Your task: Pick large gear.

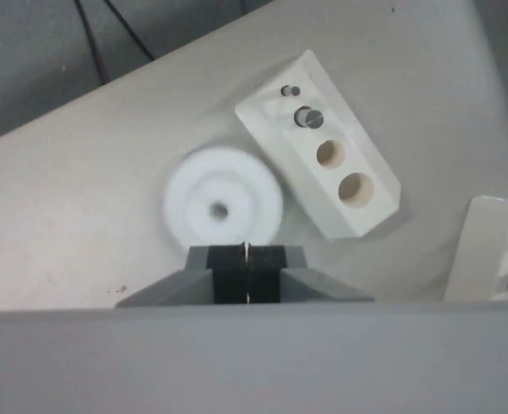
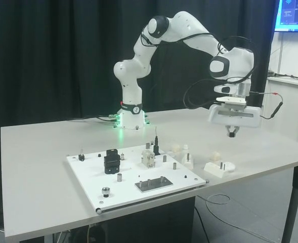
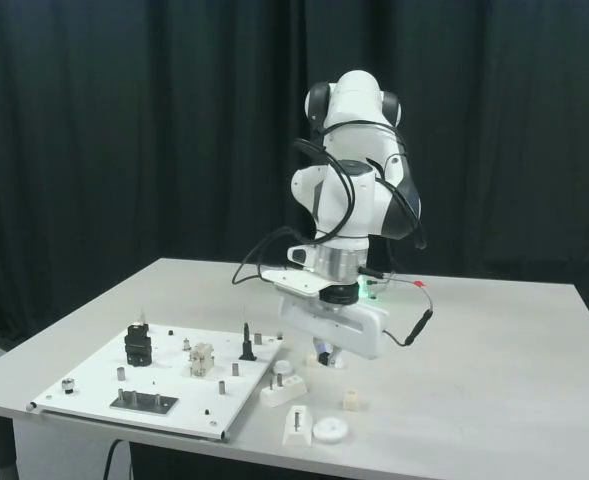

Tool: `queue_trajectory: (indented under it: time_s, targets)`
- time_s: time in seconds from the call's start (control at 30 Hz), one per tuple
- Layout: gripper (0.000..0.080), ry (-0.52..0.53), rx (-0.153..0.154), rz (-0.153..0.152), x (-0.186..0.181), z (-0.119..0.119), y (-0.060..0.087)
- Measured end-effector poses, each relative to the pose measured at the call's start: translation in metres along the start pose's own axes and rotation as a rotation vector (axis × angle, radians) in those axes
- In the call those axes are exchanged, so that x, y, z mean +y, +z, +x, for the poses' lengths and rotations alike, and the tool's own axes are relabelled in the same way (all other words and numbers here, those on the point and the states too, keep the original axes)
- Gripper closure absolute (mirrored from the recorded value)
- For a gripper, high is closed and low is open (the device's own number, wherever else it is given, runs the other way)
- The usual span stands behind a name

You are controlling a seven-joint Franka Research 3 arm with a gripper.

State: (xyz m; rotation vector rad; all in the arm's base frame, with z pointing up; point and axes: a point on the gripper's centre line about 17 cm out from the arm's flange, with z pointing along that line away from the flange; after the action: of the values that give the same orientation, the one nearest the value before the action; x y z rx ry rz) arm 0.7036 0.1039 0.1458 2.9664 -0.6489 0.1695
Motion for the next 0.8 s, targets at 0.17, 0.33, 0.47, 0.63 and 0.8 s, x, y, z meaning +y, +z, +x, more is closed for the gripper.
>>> queue_trajectory:
  time_s: [0.17, 0.33, 0.47, 0.63, 0.8]
  targets:
    - [0.0802, -0.005, -0.002, 0.003, -0.003, -0.002, 0.0]
    - [0.0802, -0.008, -0.002, 0.006, -0.006, -0.003, -0.001]
    - [0.0803, -0.011, -0.001, 0.009, -0.009, -0.004, -0.002]
    - [0.0803, -0.024, 0.001, 0.014, -0.013, -0.004, -0.004]
    - [0.0803, -0.039, 0.002, 0.018, -0.017, -0.005, -0.007]
